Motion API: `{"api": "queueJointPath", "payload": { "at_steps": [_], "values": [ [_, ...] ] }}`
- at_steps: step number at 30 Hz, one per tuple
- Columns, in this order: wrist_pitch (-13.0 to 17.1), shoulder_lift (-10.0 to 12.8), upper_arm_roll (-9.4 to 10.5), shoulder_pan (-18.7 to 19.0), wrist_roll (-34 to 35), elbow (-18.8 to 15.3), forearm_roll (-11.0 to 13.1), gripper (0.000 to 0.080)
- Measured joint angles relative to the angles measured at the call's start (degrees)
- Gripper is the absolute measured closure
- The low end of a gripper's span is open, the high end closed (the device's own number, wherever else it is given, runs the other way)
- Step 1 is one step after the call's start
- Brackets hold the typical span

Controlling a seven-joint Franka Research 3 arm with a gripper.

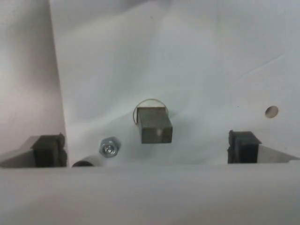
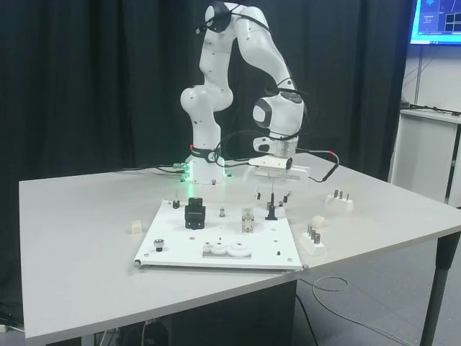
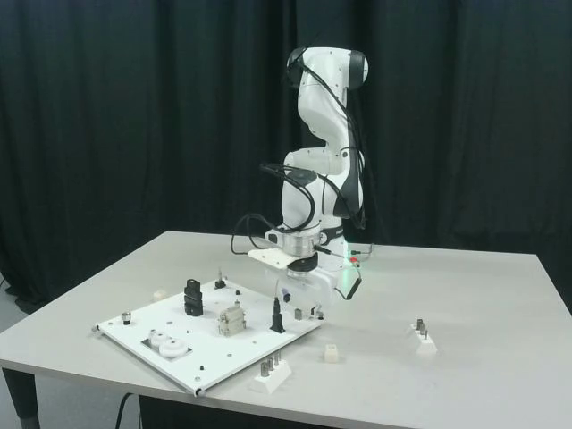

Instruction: Pick square peg 2.

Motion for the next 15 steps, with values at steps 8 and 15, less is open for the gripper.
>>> {"api": "queueJointPath", "payload": {
  "at_steps": [8,15],
  "values": [
    [0.0,-1.14,0.0,0.0,-0.28,0.17,-0.06,0.0014],
    [0.0,-2.43,-0.03,0.0,-0.27,0.2,-1.03,0.0003]
  ]
}}
